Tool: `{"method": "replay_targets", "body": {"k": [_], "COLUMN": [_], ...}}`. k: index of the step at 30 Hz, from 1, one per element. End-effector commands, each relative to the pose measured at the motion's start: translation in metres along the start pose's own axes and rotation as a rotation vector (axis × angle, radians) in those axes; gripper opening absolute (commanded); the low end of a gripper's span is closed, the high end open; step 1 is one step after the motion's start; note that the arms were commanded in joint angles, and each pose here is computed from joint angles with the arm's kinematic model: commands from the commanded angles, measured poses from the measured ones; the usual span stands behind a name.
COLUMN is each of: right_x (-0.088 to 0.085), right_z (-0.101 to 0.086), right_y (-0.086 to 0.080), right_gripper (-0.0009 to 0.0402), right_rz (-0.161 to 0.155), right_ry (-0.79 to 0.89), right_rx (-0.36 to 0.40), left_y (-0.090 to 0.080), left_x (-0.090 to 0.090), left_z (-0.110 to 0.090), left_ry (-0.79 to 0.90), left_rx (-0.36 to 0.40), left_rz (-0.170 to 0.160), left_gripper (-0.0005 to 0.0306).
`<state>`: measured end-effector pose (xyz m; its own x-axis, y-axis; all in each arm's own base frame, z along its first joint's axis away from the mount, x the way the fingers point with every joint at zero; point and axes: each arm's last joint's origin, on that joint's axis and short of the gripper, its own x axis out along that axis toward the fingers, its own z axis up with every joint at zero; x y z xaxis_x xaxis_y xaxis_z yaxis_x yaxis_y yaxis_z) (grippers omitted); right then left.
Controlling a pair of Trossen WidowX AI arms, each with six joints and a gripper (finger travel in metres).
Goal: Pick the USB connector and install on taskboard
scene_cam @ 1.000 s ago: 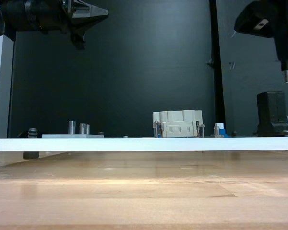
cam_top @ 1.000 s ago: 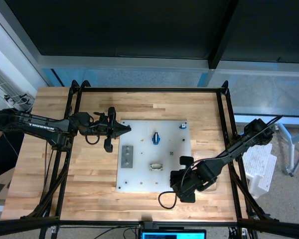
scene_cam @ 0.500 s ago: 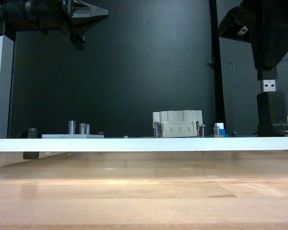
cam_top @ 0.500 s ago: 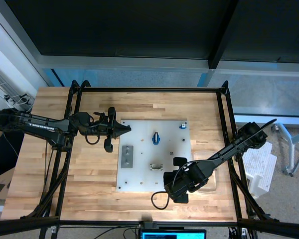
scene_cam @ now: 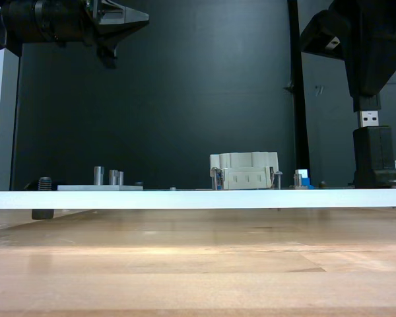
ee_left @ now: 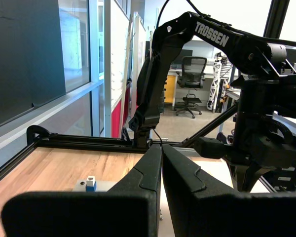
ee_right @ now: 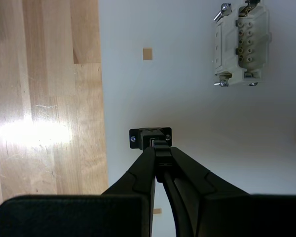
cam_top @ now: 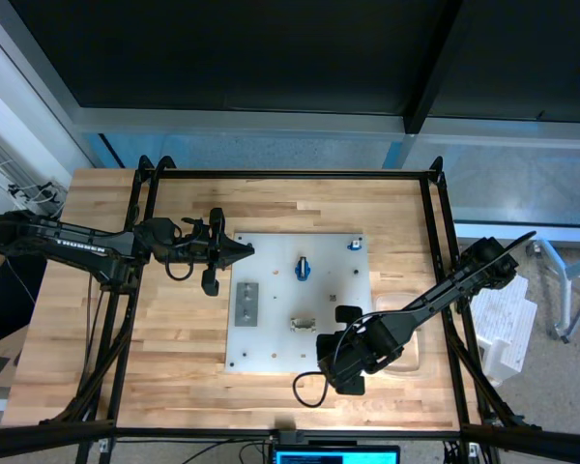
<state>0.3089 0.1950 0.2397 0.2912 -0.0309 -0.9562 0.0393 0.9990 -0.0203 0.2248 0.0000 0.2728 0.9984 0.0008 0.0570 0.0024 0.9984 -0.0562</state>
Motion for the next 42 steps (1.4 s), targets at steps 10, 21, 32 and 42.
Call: {"method": "replay_targets", "body": {"k": [10,21,32,42], "right_x": [0.001,0.001,0.0008,-0.003], "right_z": [-0.0007,-0.0005,-0.0006,-0.0005], "right_y": [0.0005,0.0007,0.0011,0.0], "right_gripper": [0.0,0.0,0.0,0.0], "right_rz": [0.017,0.019,0.026,0.032], "right_ry": [0.014,0.012,0.013,0.005], "right_rx": [0.002,0.001,0.0,-0.003], "left_y": [0.0001,0.0,0.0,0.0], "left_x": [0.0,0.0,0.0,0.0], "left_z": [0.0,0.0,0.0,0.0], "left_ry": [0.0,0.0,0.0,0.0], "left_rx": [0.0,0.0,0.0,0.0], "left_rz": [0.0,0.0,0.0,0.0], "left_gripper": [0.0,0.0,0.0,0.0]}}
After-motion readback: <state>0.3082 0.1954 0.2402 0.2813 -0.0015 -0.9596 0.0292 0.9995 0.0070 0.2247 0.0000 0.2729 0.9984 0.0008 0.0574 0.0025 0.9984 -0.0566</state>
